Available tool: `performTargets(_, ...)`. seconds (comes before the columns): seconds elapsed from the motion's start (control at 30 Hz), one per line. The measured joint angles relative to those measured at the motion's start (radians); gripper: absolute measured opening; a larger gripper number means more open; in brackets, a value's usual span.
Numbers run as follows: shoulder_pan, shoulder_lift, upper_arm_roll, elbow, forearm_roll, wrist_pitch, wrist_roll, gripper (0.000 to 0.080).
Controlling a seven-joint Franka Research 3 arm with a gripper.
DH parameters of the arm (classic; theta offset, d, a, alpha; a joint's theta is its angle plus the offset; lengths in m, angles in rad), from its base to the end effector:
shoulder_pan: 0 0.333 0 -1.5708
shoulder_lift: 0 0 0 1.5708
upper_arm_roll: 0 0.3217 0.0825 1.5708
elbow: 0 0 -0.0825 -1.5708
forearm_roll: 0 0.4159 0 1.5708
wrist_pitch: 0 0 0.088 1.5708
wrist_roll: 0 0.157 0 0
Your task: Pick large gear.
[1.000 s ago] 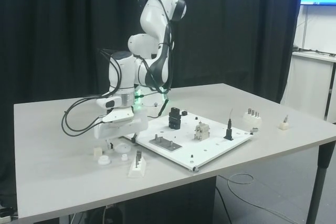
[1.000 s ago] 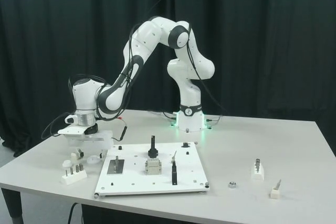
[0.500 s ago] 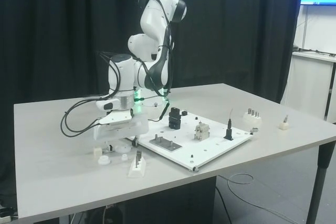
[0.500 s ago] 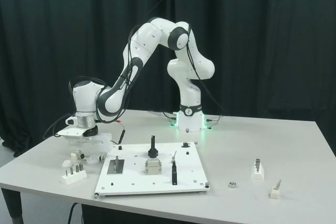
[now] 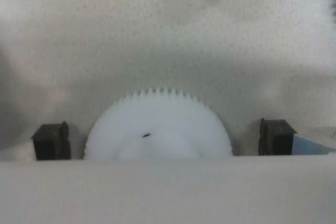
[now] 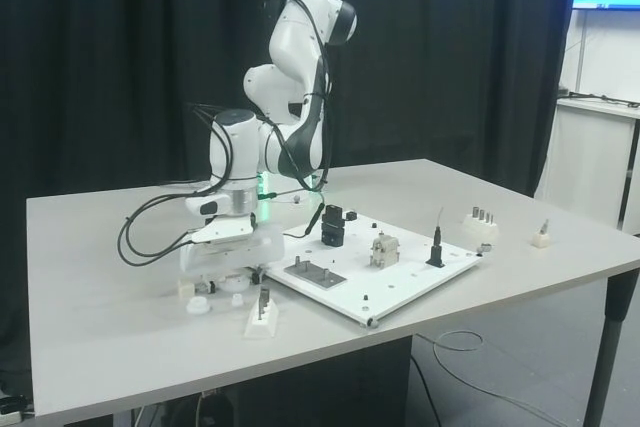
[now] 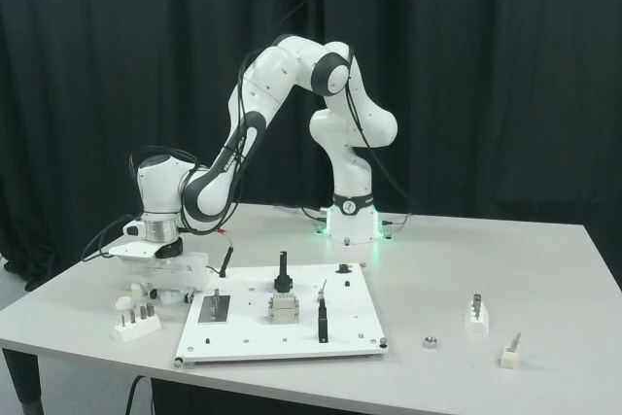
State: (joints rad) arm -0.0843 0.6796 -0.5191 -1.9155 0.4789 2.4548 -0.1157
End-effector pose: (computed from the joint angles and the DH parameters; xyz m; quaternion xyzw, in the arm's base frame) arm 0.5308 -0.3604 0.1031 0.9261 -0.3770 -0.0082 0.0094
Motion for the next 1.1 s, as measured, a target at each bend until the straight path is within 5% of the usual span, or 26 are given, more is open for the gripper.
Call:
performTargets(0.47,0.0,0.0,-0.008,-0.004,-0.01,-0.006,0.0,0.08)
performTargets(0.5,0.0,0.0,-0.008,-0.004,-0.01,-0.009,0.0,0.0683)
performTargets(0.67,0.002,-0.002,-0.008,-0.004,-0.01,-0.015,0.0,0.0683)
performTargets(0.7,0.002,-0.002,-0.008,-0.004,-0.01,-0.017,0.0,0.0596)
performTargets(1.1,0.014,-0.032,-0.018,0.004,-0.027,-0.053,-0.007,0.0597)
